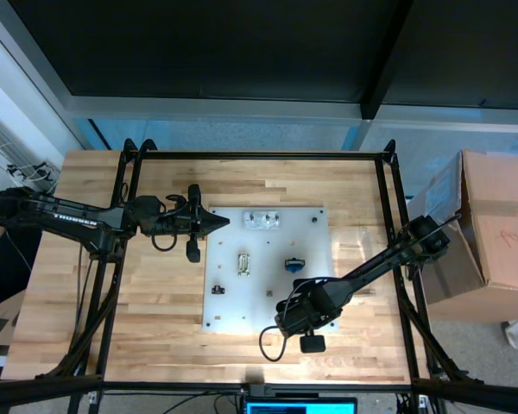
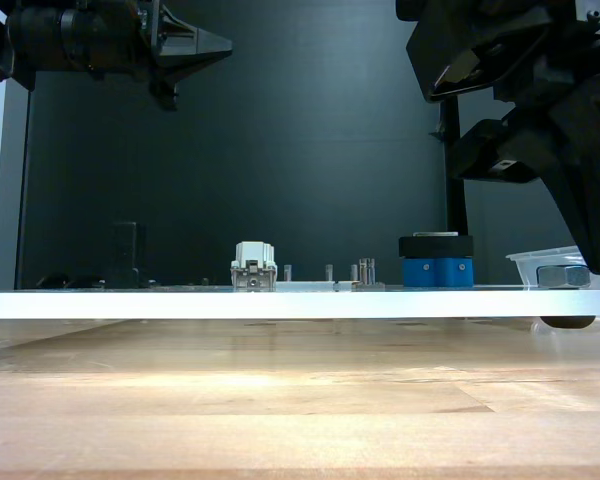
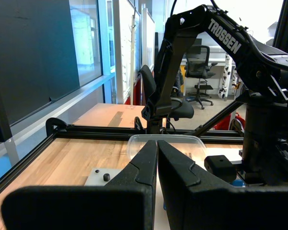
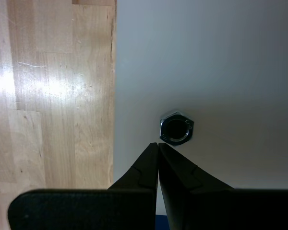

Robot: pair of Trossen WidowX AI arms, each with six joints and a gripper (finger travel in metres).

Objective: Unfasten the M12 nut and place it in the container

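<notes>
Two arms, two end effectors. Left end effector raised over the far left edge of the one white board, fingers pressed together, gripping nothing. Right end effector low over the board's near right part, pointing straight down, likewise closed on nothing, tips just beside the single M12 nut rather than around it. Nut flat and low on its stud, dark core filling its bore, ribs hidden, held by neither arm. One clear container on the desk just off the board's right edge, apart from the nut. Also on the board: one blue-and-black block and one white connector. Underneath, a pale wooden desk boxed in by a black frame. Beside its right edge, one cardboard box. Beyond, an office room with tall windows and office chairs.
</notes>
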